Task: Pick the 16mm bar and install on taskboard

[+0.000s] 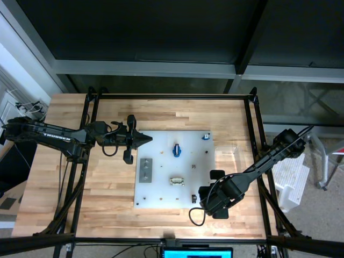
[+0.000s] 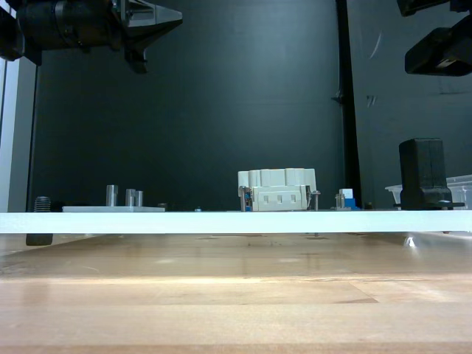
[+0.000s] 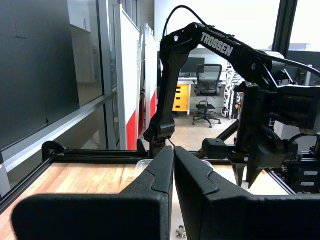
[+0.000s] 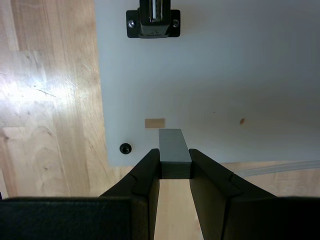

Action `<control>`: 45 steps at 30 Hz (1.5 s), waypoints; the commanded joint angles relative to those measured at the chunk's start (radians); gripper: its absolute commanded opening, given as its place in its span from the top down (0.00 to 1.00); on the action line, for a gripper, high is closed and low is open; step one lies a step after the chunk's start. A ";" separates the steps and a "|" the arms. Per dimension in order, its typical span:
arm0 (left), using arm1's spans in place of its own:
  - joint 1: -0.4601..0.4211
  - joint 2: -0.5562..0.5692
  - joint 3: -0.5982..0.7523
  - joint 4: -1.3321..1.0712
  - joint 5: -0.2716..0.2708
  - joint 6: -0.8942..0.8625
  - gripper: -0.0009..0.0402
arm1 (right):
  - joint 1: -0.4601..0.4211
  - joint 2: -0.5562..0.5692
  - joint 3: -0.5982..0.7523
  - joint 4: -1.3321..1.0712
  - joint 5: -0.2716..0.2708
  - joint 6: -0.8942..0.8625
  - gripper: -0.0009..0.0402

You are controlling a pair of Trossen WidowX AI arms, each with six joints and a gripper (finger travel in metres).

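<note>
The 16mm bar (image 4: 175,149) is a short grey square-section piece held between the fingers of my right gripper (image 4: 175,161), which is shut on it. It hangs clear above the near edge of the white taskboard (image 4: 210,80), just short of a small rectangular slot (image 4: 154,123). In the high view the right gripper (image 1: 208,202) is at the board's near right corner; the bar is hidden there. My left gripper (image 1: 144,139) hovers shut and empty over the board's far left edge, well above it in the low view (image 2: 161,18).
The board (image 1: 161,191) carries a grey block with pegs (image 1: 145,169), a blue part (image 1: 177,150), a beige connector (image 1: 177,182) and a black clip mount (image 4: 152,22). A black block (image 2: 422,173) stands at the board's right. Black frame rails border the table.
</note>
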 commanded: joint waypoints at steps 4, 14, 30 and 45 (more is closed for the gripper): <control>0.000 0.000 0.000 0.000 0.000 0.000 0.98 | 0.004 0.029 0.000 0.029 -0.002 0.001 0.98; 0.000 0.000 0.000 0.000 0.000 0.000 0.98 | 0.005 0.029 -0.002 0.029 -0.008 0.004 0.98; 0.000 0.000 0.000 0.000 0.000 0.000 0.98 | 0.006 0.053 -0.002 0.048 -0.017 0.001 0.98; 0.000 0.000 0.000 0.000 0.000 0.000 0.98 | 0.006 0.053 -0.002 0.040 -0.020 0.002 0.98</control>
